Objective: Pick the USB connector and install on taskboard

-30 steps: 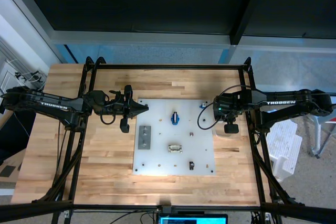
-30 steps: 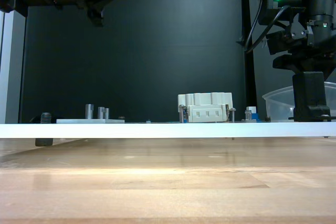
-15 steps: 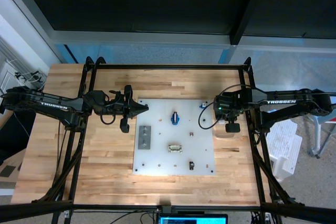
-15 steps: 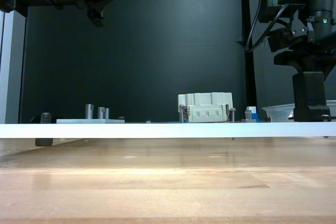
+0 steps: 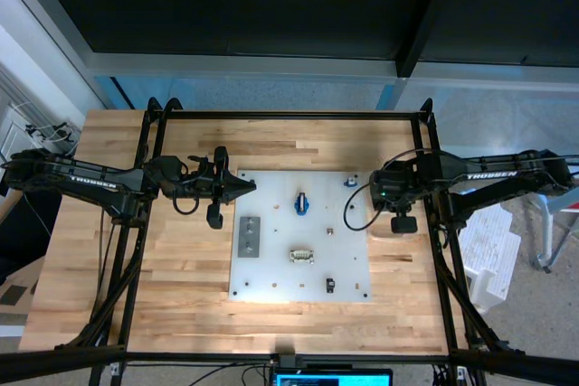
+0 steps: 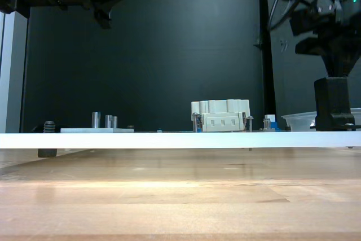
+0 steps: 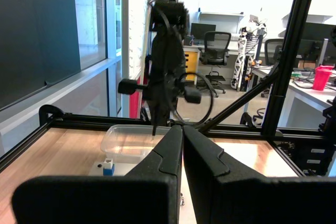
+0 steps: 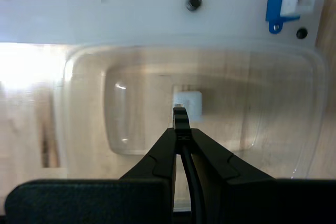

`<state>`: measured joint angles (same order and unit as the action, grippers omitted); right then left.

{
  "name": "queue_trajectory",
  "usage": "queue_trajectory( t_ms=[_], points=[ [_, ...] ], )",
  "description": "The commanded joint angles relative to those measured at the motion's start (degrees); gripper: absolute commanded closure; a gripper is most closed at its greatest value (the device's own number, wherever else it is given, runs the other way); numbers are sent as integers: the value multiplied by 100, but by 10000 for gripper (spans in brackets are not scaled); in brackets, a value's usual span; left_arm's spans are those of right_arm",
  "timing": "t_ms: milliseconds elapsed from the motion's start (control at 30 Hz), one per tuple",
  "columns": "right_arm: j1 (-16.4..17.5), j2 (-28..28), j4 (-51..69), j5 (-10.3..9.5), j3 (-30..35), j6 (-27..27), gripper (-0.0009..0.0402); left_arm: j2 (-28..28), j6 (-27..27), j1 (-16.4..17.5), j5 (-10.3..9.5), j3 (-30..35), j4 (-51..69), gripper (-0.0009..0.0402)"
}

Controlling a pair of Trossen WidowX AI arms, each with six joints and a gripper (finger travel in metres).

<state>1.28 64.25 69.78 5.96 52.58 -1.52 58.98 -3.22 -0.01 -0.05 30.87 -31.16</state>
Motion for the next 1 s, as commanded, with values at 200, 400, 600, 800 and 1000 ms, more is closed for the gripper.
queue_trajectory(
  t_ms=[200,400,600,800,1000],
  points=[
    [813,262,334,2,588,791,393,0,0,0,0,2,-2,393],
    [1342,785,391,0,1141,1405,393,0,0,0,0,0,-2,393],
    [1707,1482,446,50,1834,1797,393,0,0,0,0,0,-2,393],
    [1932,2124,533,46,2452,2129,393,0,0,0,0,2,-2,393],
    [2221,2656,774,52,3062,2542,393,0,0,0,0,0,-2,393]
  ],
)
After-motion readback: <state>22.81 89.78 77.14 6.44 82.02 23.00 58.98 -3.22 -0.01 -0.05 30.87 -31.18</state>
